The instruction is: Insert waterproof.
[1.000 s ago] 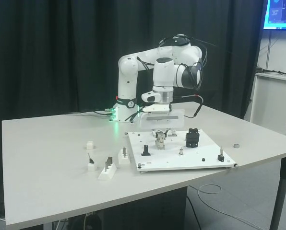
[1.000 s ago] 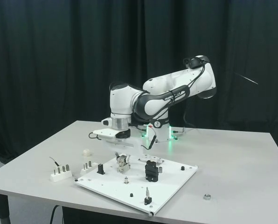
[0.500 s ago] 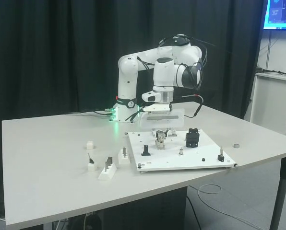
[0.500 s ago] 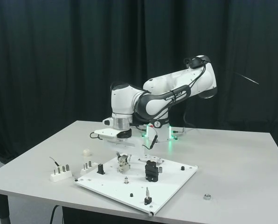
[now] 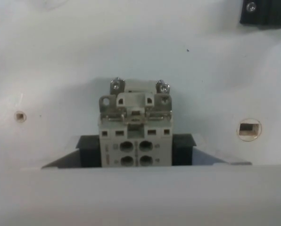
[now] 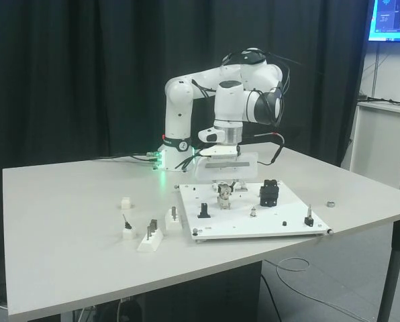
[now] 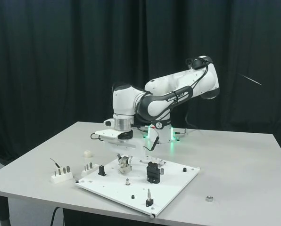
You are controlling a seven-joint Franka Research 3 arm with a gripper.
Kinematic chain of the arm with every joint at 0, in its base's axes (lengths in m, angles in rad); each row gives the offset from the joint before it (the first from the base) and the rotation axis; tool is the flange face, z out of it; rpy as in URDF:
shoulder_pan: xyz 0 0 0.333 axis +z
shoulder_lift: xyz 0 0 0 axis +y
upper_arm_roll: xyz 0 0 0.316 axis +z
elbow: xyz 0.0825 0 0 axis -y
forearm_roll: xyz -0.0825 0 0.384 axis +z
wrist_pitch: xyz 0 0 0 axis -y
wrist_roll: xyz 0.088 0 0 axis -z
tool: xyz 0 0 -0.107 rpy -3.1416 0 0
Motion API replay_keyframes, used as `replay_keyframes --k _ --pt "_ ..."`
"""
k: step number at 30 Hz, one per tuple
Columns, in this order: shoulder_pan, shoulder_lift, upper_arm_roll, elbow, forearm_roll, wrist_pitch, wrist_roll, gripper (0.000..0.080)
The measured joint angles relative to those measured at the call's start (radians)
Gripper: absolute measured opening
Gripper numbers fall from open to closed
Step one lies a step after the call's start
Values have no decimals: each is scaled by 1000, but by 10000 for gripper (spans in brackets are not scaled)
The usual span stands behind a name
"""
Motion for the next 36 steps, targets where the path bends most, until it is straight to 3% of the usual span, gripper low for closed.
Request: replay_keyframes --k 24,36 --pt "17 0 2 -21 10 32 39 310" --pt "19 0 3 -20 13 32 -5 310"
